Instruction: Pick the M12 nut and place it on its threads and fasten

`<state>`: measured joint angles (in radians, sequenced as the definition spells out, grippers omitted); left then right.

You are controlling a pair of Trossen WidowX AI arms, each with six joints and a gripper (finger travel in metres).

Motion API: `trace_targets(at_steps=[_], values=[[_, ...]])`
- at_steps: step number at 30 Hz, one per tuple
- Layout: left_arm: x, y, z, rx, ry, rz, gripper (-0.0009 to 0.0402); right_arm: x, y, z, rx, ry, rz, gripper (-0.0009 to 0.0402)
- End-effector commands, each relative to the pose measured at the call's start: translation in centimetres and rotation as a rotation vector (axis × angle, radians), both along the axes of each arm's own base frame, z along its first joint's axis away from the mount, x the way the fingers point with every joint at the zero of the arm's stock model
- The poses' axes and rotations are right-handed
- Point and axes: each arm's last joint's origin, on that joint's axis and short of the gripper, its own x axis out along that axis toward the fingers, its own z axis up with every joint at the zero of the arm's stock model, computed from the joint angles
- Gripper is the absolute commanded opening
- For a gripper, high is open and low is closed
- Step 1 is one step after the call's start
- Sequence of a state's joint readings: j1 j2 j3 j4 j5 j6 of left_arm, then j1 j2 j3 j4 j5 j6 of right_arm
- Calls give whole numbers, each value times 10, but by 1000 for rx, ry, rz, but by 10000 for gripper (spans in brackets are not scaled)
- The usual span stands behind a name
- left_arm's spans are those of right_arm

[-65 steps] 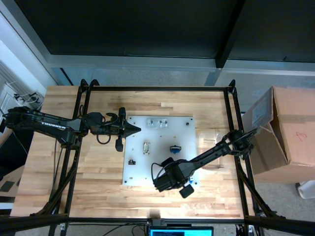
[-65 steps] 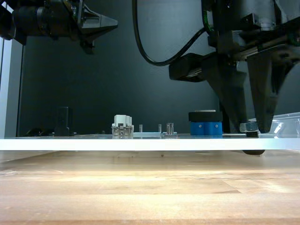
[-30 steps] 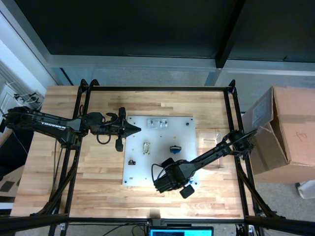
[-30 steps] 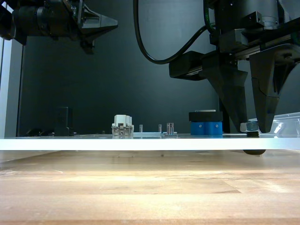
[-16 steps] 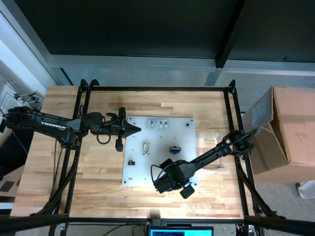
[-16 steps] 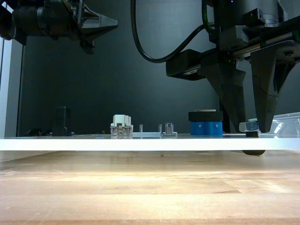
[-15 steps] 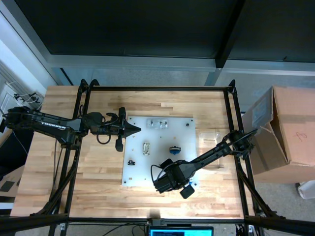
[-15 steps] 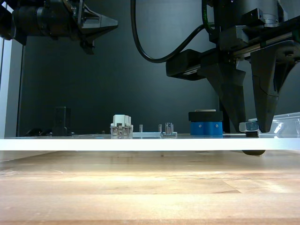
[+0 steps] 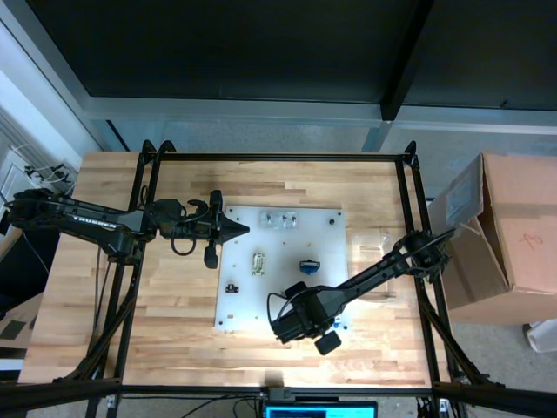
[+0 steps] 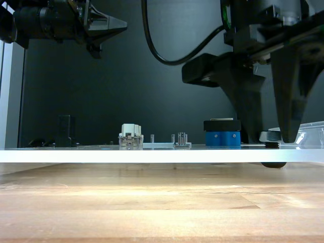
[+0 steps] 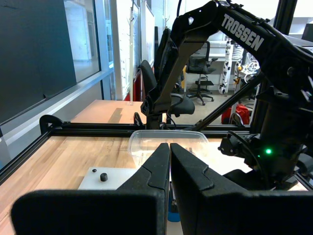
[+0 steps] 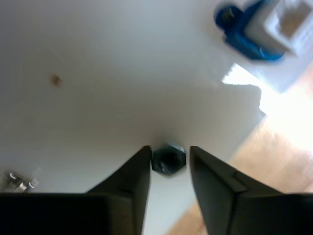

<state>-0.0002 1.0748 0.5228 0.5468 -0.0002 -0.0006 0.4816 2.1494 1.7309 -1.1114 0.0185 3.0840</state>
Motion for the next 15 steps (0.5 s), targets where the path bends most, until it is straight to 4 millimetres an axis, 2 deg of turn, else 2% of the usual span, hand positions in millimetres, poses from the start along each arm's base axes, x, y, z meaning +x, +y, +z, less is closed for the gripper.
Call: trace_targets(at_steps=[1, 6, 11, 13, 15], values=[[0, 0, 0, 0, 0, 0, 0, -1, -1, 0, -13, 9, -2, 185], [0, 0, 0, 0, 0, 0, 0, -1, -1, 4, -9, 3, 1, 248], [0, 0, 0, 0, 0, 0, 0, -6, -4, 22, 3, -24, 41, 290], [0, 0, 0, 0, 0, 0, 0, -8, -6, 31, 7, -47, 117, 301], [0, 0, 0, 0, 0, 0, 0, -11, -7, 40, -16, -69, 295, 310]])
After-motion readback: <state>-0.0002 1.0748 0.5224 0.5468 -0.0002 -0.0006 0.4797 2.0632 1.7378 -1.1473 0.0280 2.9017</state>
